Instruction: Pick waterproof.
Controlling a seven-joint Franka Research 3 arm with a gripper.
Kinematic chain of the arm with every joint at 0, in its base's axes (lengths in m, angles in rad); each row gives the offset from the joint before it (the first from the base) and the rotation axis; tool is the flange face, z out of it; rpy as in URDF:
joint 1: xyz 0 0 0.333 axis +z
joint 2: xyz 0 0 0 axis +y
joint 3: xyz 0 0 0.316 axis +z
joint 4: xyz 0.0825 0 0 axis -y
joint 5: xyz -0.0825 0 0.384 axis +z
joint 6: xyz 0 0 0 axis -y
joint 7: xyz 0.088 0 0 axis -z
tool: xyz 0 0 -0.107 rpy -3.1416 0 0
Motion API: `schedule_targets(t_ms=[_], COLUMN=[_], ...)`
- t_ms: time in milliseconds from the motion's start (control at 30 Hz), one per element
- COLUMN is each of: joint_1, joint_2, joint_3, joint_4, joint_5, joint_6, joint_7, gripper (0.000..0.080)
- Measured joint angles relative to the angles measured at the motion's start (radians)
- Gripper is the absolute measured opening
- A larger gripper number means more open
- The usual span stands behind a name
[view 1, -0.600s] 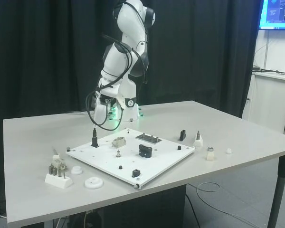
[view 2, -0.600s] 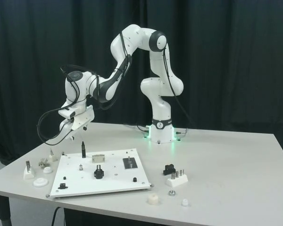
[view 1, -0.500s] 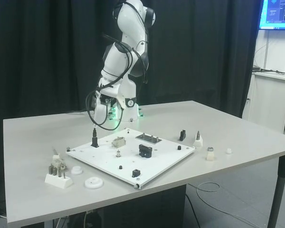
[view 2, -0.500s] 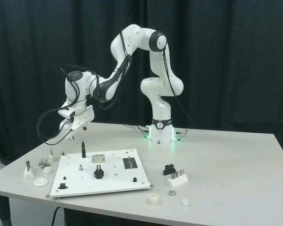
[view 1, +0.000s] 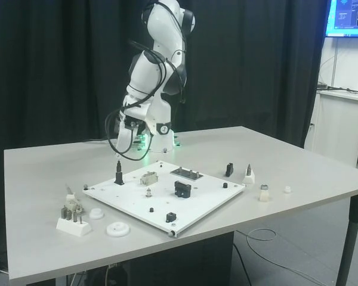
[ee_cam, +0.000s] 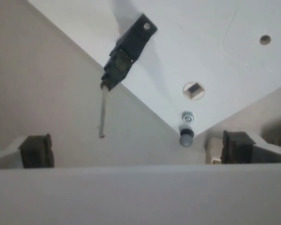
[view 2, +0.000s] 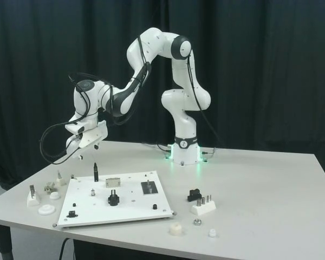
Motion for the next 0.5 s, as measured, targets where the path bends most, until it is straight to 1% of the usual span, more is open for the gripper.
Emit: schedule_targets(t_ms=[233,500], joint_1=[-0.01,-0.036], joint_2=[0.0,0.009], joint_3=[0.0,-0.001], joint_4=[0.016,0.054], joint_5=[0.0,0.0], joint_6=[0.0,0.004], joint_7=[0.048,0.087], gripper=[0.08,0.08])
